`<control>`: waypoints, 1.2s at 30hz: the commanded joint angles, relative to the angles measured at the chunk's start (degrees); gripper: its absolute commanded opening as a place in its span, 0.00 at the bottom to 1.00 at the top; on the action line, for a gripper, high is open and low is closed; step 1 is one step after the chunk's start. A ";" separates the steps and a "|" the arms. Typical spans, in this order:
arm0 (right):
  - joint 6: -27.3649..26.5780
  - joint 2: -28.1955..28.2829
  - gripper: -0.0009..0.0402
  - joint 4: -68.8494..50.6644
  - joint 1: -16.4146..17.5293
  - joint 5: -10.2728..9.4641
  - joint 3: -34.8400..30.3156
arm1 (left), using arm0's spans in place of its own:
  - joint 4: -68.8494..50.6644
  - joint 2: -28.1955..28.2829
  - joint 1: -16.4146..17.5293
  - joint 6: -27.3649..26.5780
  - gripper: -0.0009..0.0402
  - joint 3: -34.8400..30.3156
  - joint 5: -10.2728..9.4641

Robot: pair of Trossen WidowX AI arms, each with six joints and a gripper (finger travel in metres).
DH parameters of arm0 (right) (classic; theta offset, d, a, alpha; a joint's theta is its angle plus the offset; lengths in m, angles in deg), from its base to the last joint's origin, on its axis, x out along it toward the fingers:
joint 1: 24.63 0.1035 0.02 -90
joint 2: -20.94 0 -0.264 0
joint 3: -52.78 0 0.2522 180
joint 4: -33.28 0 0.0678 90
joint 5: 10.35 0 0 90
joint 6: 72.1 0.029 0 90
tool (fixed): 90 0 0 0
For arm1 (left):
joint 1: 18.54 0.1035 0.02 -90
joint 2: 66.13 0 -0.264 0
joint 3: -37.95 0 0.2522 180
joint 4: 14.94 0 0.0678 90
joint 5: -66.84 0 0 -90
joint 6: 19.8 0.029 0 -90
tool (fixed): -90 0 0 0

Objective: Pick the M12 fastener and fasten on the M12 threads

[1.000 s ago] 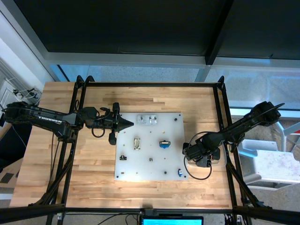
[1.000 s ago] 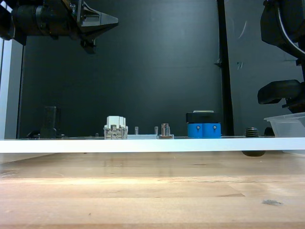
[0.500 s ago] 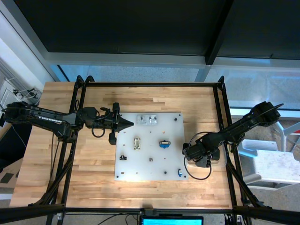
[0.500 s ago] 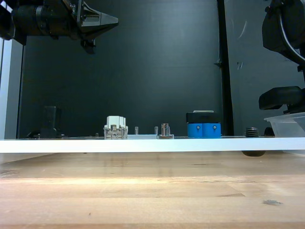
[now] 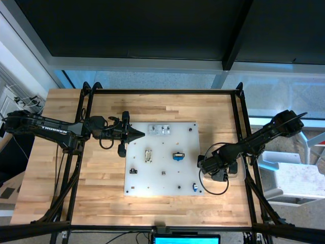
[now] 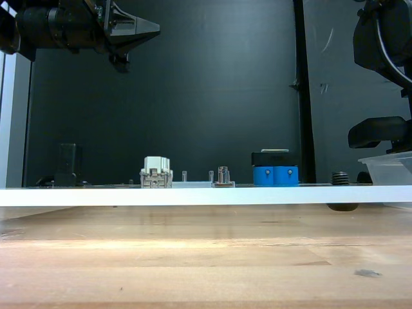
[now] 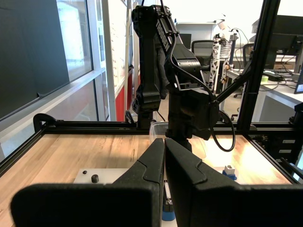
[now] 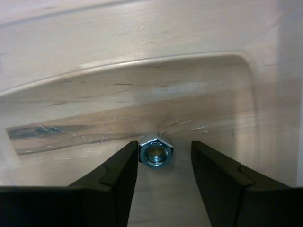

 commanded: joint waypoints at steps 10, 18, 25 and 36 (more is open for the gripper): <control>0.00 0.02 0.22 -0.15 0.00 -0.04 0.02 | 0.02 0.00 0.00 0.00 0.02 0.00 0.02; 0.11 -0.09 0.17 -0.72 0.00 0.00 -0.74 | 0.00 0.00 0.02 0.00 0.02 0.00 0.02; 0.07 -1.09 0.15 -5.99 0.00 0.00 -4.83 | 0.02 0.00 0.00 0.00 0.02 0.00 0.02; -0.42 -0.96 0.15 -19.06 -0.11 -0.04 -20.31 | 0.02 0.00 0.00 0.00 0.02 0.00 0.02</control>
